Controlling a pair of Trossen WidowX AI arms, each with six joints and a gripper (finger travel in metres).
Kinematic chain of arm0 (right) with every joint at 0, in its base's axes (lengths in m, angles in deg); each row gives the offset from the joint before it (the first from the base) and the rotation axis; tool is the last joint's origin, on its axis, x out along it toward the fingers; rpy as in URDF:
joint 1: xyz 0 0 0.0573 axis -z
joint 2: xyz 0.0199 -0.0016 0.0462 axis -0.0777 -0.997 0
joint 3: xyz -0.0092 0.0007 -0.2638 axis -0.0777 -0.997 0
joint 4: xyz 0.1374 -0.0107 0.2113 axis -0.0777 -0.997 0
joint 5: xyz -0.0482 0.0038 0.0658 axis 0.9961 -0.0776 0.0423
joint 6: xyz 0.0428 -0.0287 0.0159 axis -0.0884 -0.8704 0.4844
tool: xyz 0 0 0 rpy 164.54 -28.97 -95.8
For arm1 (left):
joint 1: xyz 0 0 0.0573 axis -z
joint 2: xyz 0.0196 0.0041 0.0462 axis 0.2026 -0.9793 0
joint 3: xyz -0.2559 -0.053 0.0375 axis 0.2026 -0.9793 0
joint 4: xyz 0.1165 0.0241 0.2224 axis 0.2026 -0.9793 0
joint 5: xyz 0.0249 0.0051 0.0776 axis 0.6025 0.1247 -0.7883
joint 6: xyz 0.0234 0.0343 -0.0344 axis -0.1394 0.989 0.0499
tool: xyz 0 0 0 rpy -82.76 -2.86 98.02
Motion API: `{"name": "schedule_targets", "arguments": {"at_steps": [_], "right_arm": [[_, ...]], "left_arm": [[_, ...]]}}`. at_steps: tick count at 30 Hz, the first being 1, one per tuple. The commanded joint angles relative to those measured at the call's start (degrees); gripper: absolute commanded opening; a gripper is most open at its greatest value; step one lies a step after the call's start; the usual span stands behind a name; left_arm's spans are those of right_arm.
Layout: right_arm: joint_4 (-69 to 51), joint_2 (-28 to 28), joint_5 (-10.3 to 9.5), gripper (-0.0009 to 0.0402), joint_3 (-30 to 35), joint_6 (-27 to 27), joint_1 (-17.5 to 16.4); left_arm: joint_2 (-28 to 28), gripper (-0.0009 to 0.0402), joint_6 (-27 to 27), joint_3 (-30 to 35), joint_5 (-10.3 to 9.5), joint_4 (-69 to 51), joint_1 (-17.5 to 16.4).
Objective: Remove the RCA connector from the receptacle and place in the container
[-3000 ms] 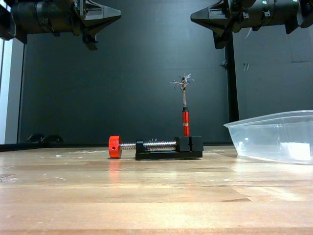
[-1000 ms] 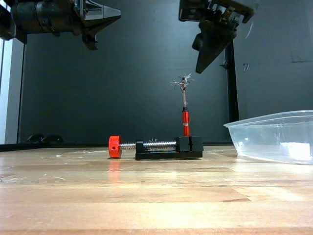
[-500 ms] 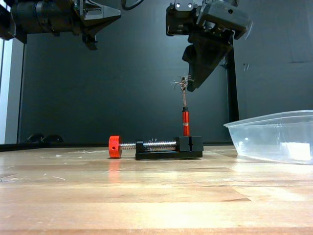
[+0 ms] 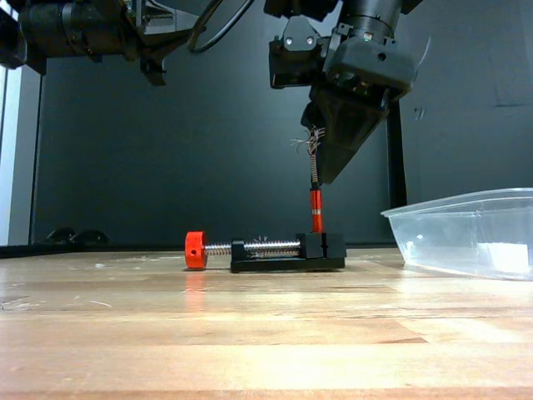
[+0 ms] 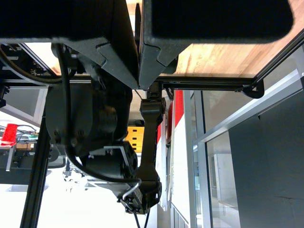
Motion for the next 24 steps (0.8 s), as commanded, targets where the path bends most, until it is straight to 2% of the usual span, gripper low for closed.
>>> {"name": "schedule_targets", "arguments": {"at_steps": [1,21,24], "right_arm": [[0.5,-0.7,-0.04,0.0208,-0.1,0.0,0.0],[2.5,-2.9,-0.68,0.0208,-0.1,-0.3,0.1],[2.5,-3.1,-0.94,0.0198,-0.1,-0.3,0.1]], "left_arm": [[0.0,0.0,0.0,0.0,0.0,0.0,0.0],[0.0,0.0,0.0,0.0,0.0,0.0,0.0],[0.0,0.0,0.0,0.0,0.0,0.0,0.0]]}}
